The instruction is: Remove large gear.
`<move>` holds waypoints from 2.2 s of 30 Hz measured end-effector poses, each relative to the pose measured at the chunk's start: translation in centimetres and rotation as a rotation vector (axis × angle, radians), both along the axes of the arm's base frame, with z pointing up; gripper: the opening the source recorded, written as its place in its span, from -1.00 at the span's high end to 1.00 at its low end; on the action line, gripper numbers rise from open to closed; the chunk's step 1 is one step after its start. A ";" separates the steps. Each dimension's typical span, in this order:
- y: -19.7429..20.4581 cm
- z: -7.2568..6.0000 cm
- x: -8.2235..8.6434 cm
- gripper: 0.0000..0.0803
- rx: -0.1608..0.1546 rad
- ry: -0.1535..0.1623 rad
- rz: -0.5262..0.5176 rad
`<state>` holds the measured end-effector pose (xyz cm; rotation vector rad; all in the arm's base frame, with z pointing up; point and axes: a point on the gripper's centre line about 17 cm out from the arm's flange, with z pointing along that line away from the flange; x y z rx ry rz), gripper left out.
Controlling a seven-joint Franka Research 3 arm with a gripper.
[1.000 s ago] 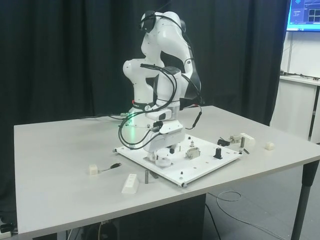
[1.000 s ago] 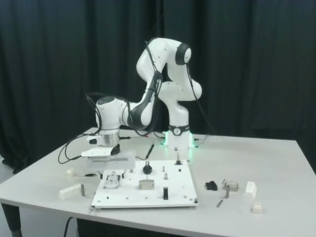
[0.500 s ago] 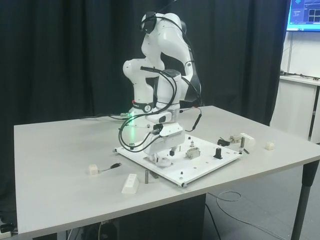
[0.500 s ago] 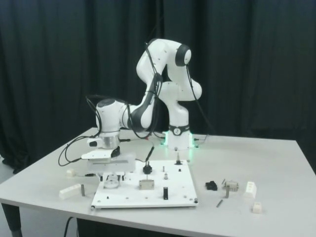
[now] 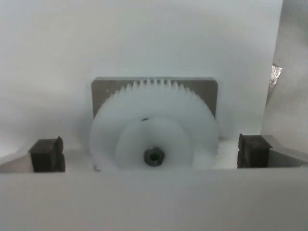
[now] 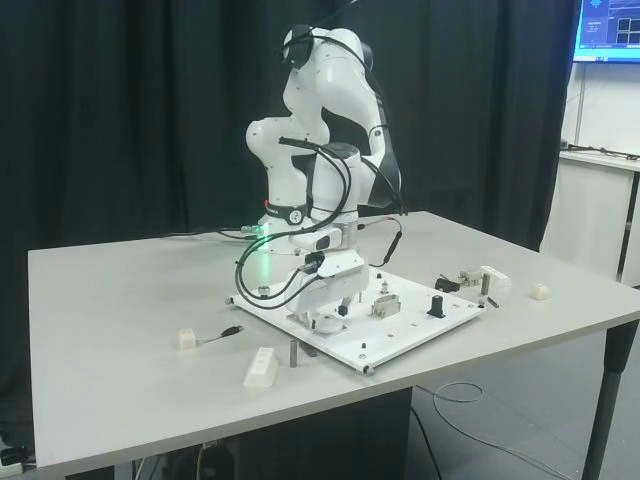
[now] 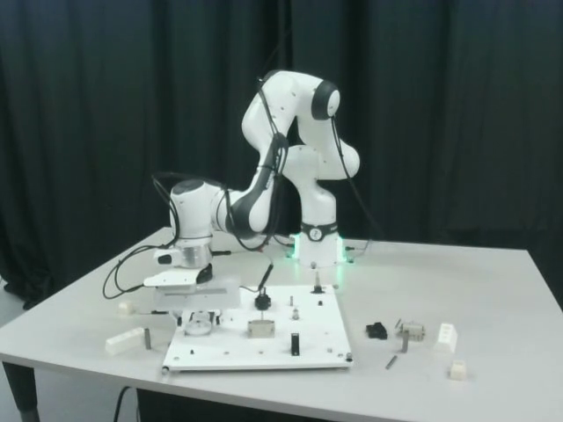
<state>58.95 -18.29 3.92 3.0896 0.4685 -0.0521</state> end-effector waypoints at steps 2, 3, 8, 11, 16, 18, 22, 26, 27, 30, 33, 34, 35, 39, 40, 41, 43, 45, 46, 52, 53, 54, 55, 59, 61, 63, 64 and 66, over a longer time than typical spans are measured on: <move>-0.1 -0.1 0.0 -0.99 0.000 0.000 0.000; -0.1 -0.1 0.0 -0.99 0.000 0.001 0.000; -0.1 -0.3 0.1 -0.99 0.001 0.001 0.000; -0.2 -0.3 0.1 -0.99 0.001 0.000 0.000; -0.3 -0.3 0.2 -0.99 0.000 -0.005 -0.003; -0.3 -0.3 0.3 -0.99 0.002 -0.008 -0.007; -0.1 -0.3 0.4 -0.61 0.009 -0.014 -0.016; -0.1 -0.3 0.4 -0.61 0.009 -0.014 -0.017; -0.1 -0.3 0.4 -0.61 0.009 -0.014 -0.017; -0.1 -0.3 0.4 -0.47 0.010 -0.014 -0.017; 0.0 -0.3 0.4 -0.47 0.010 -0.013 -0.017; 0.0 -0.3 0.4 -0.47 0.010 -0.013 -0.017; 0.0 -0.3 0.4 -0.47 0.011 -0.013 -0.017; 0.0 -0.3 0.4 -0.47 0.011 -0.012 -0.017; 0.0 -0.3 0.4 -0.47 0.011 -0.012 -0.017; -0.1 -0.2 0.4 -0.47 0.011 -0.012 -0.017; -0.1 -0.2 0.4 -0.47 0.012 -0.010 -0.017; -0.1 -0.1 0.4 -0.47 0.014 -0.009 -0.018; 0.0 0.0 0.4 -0.47 0.015 -0.007 -0.018; 0.0 0.4 0.4 -0.47 0.022 0.000 -0.019; 0.0 0.5 0.4 -0.47 0.023 0.001 -0.020; 0.0 0.6 0.4 -0.47 0.025 0.003 -0.020; 0.0 0.7 0.4 -0.47 0.026 0.004 -0.020; 0.0 1.0 0.3 -0.47 0.030 0.009 -0.021; 0.0 1.1 0.3 -0.47 0.032 0.012 -0.021; 0.0 1.2 0.3 -0.47 0.034 0.015 -0.022; 0.0 1.3 0.3 -0.47 0.035 0.016 -0.022; 0.0 1.4 0.3 -0.47 0.037 0.019 -0.022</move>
